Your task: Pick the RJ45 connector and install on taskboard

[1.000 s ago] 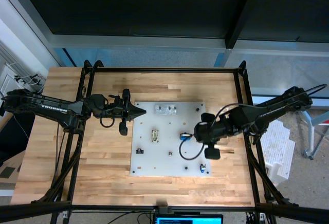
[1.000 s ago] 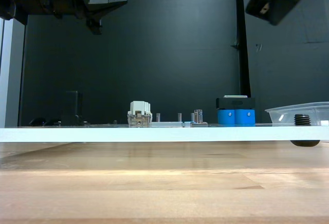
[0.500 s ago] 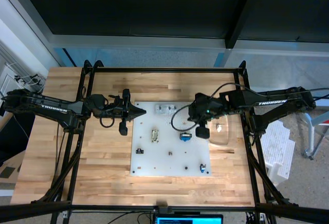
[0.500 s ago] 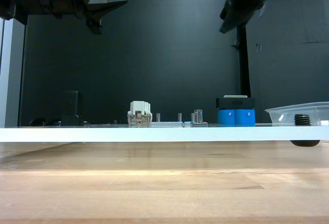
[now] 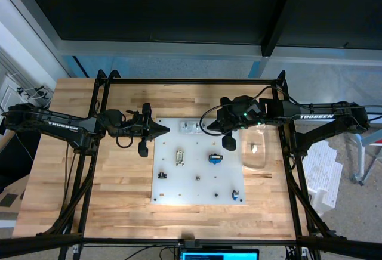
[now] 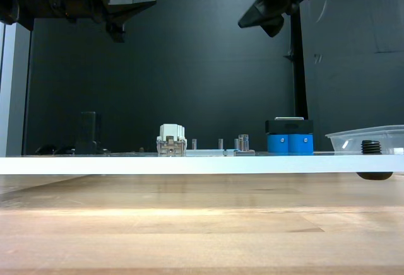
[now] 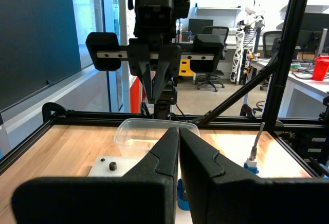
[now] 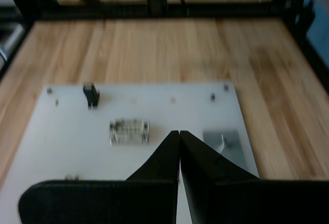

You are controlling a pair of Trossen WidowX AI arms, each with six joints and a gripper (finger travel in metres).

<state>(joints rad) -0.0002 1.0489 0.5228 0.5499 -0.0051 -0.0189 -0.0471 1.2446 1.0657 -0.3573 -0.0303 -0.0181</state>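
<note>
Connector (image 7: 252, 158) is in neither gripper: the left wrist view shows it standing in the blue jack (image 7: 250, 168) with its grey cable (image 7: 258, 136) rising free. It therefore looks seated and the installing seems done, though whether it has latched fully cannot be told. The right gripper (image 8: 179, 132) has its fingers (image 8: 164, 158) pressed tip to tip, with nothing between them and touching nothing. It hangs high above the board (image 5: 179, 191) at about 1 o'clock, well apart from the jack at the board's 5 o'clock corner. That reads as an arm clear of the work, not one reaching for it. The tray (image 5: 253, 164) lies at the board's 3 o'clock edge with only the pale block (image 5: 255, 148) in it. No dark piece or cable shows on the block, which fits the connector being off it. The left gripper (image 7: 178, 131) is likewise closed to a thin slit on nothing, high over the board's 10 o'clock edge, likely parked out of the way.
</note>
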